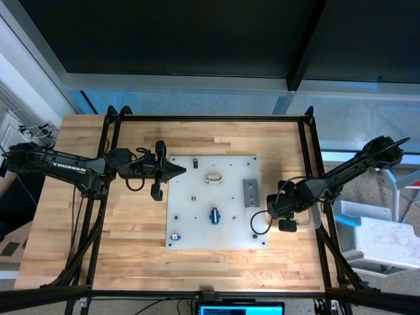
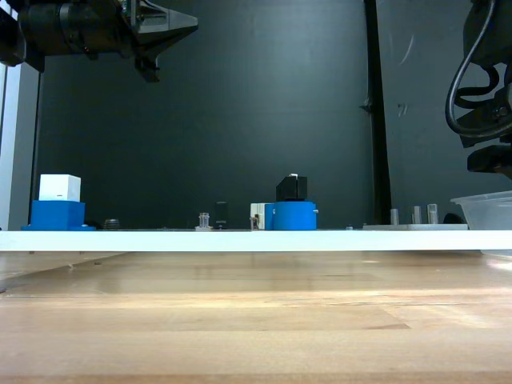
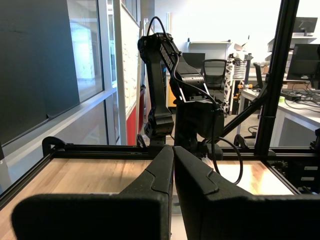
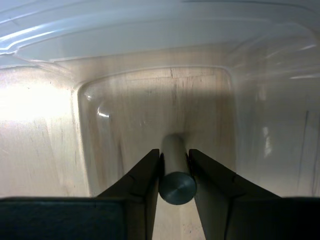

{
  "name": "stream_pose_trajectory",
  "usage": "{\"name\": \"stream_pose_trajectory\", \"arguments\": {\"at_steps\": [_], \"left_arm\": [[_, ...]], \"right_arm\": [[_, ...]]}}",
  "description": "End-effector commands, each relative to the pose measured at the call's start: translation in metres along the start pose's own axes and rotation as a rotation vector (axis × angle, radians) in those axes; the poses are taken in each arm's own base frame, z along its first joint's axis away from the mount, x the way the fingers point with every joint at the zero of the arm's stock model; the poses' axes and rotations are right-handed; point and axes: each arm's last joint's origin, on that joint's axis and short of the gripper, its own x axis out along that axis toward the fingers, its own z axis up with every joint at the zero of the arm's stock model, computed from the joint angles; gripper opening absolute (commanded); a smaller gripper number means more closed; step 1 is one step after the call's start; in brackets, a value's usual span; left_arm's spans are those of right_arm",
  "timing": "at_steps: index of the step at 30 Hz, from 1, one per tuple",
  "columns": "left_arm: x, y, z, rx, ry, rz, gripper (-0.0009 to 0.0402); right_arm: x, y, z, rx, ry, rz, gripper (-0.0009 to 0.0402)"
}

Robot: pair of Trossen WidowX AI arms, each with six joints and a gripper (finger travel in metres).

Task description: Pick the 16mm cylinder and place it in the taskboard

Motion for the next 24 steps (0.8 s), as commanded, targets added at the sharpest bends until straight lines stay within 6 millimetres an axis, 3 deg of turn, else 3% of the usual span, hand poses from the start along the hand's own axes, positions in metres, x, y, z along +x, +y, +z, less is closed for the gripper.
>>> {"name": "stream_pose_trajectory", "arguments": {"at_steps": [1,14,24], "left_arm": [[0.000,0.000,0.000,0.000,0.000,0.000,0.0000],[0.000,0.000,0.000,0.000,0.000,0.000,0.0000],[0.000,0.000,0.000,0.000,0.000,0.000,0.0000]], "right_arm": [[0.000,0.000,0.000,0.001,-0.004,0.002,0.0047],[-0.013,0.001,0.004,-0.003,0.006,-0.004,0.0018],[-0.055,0.004,0.018,-0.041,-0.014,0.006,0.0018]]}}
